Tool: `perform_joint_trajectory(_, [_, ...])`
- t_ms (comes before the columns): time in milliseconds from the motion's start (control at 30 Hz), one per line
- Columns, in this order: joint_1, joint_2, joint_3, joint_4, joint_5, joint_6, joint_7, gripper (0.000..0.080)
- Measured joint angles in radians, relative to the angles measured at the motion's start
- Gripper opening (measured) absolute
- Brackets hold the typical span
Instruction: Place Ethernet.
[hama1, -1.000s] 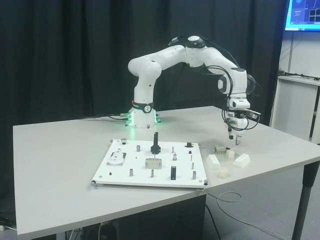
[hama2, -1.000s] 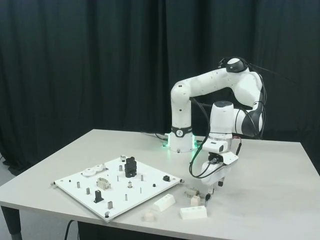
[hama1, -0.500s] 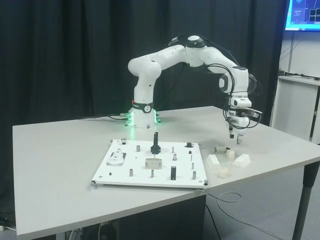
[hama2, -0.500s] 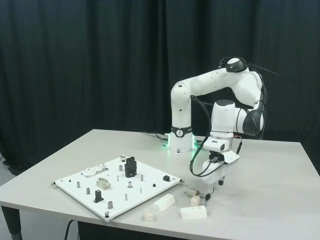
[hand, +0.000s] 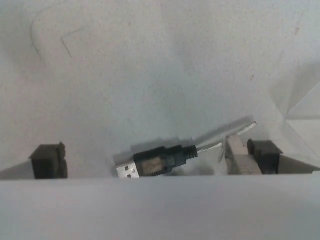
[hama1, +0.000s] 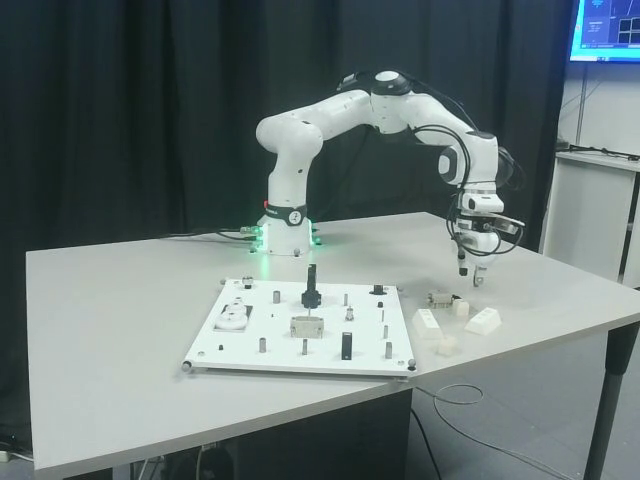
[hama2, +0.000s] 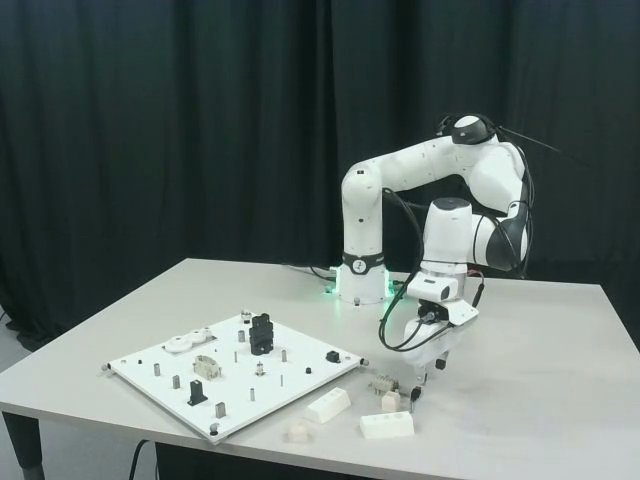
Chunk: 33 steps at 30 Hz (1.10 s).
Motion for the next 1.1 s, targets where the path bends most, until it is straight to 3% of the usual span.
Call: perform_joint_trajectory(1100, [-0.006, 0.000, -0.012, 0.001, -0.017, -0.001, 0.000, 0.0800])
